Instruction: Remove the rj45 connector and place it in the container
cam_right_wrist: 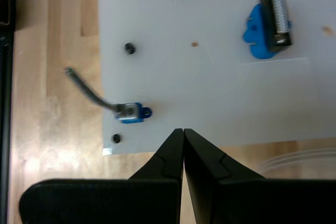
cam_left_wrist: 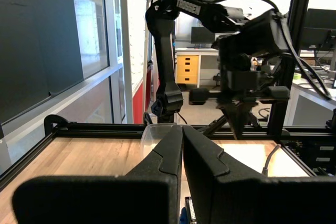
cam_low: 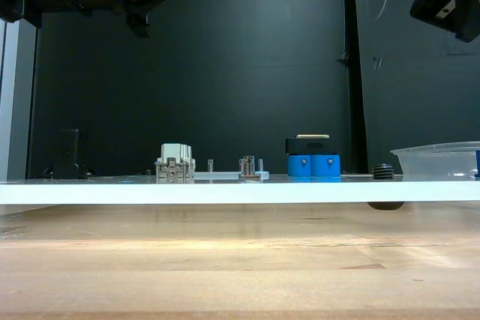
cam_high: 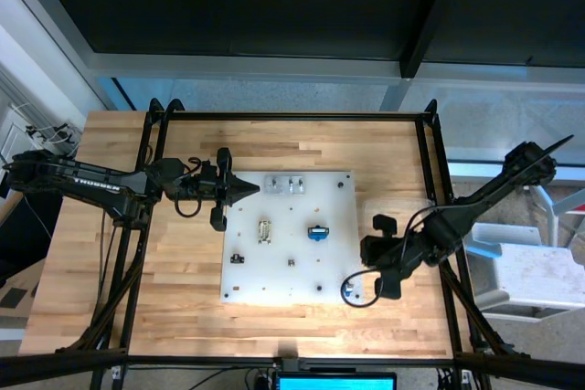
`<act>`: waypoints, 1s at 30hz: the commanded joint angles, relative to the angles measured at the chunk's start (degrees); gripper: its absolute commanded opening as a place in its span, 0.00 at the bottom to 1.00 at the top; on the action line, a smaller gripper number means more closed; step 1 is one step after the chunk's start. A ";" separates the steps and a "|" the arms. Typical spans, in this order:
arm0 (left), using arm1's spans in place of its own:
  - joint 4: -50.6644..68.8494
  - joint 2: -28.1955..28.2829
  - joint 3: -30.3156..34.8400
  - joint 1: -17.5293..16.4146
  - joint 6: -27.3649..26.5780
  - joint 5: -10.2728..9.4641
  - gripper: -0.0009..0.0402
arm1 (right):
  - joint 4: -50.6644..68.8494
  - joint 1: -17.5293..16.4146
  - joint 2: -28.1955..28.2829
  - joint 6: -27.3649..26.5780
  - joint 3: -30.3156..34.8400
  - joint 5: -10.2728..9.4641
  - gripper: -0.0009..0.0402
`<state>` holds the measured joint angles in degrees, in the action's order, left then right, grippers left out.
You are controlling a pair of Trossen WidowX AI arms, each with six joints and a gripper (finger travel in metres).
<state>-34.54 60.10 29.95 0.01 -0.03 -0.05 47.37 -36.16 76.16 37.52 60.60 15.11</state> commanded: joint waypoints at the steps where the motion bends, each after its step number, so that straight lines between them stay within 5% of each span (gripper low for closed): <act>1: 0.00 0.02 0.00 -0.02 0.02 0.02 0.02 | 0.02 -1.25 2.01 1.36 1.88 -0.20 0.02; 17: 0.00 0.00 0.00 0.00 0.02 0.02 0.02 | 2.93 -4.63 7.85 5.57 6.58 0.35 0.05; 30: 0.00 0.00 0.00 0.00 0.02 0.02 0.02 | 2.80 -4.85 7.91 5.51 5.14 0.42 0.49</act>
<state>-34.54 60.10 29.95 0.01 -0.01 -0.05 50.22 -41.01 84.01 43.13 66.13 15.42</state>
